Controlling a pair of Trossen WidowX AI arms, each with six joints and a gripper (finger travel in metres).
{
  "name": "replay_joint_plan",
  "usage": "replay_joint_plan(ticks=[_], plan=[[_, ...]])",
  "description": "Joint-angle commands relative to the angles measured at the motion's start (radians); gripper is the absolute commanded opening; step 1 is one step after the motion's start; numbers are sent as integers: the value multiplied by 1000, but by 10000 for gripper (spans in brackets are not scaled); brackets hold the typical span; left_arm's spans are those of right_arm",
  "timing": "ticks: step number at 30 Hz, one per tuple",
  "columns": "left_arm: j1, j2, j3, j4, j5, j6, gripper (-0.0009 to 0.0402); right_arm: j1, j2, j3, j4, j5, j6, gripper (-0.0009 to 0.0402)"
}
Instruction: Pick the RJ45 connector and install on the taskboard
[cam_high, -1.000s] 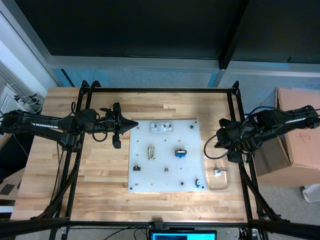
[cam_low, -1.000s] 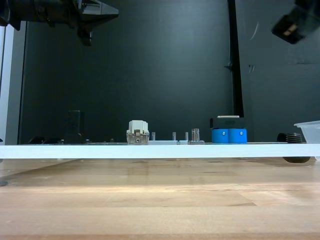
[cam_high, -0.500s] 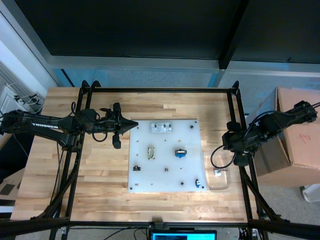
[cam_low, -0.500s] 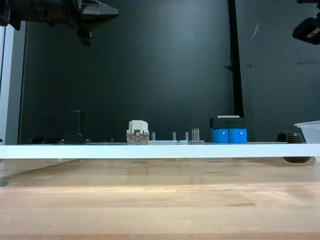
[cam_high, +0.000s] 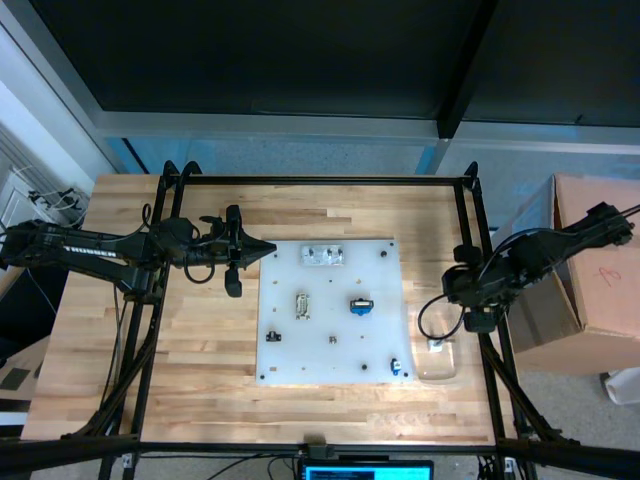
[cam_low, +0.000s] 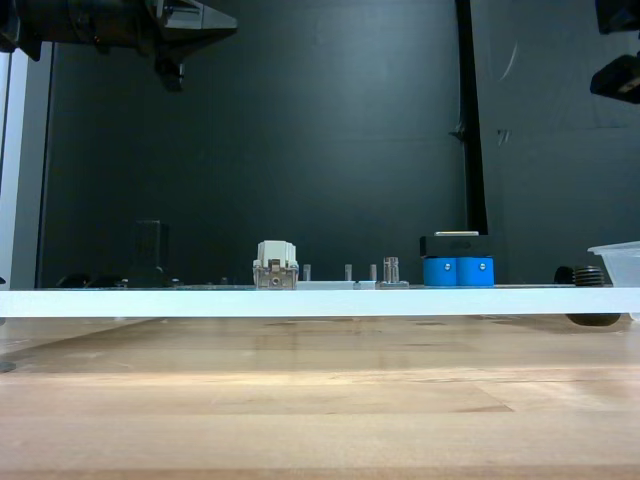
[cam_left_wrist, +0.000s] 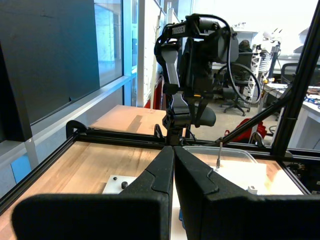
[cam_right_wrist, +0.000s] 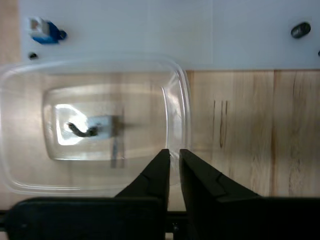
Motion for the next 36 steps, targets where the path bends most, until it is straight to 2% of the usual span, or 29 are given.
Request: replay_joint_plan(ticks=[1, 7, 13, 16, 19, 24, 28, 36], plan=[[0, 0, 0, 0, 0, 0, 0, 0, 16, -32, 2, 16, 18, 74], [0, 0, 0, 0, 0, 0, 0, 0, 51, -87, 29, 14, 16, 139], [0, 0, 0, 0, 0, 0, 0, 0, 57, -146, 109, 7, 18, 171], [0, 0, 0, 0, 0, 0, 0, 1, 71, -173, 127, 4, 17, 175], [0, 0, 0, 0, 0, 0, 0, 1, 86, -206, 167, -21, 9, 172], [0, 0, 0, 0, 0, 0, 0, 0, 113, -252, 232, -20, 10, 174], [0, 0, 0, 0, 0, 0, 0, 0, 143, -255, 237, -39, 11, 172], [0, 0, 0, 0, 0, 0, 0, 0, 195, -255, 288, -39, 10, 167]])
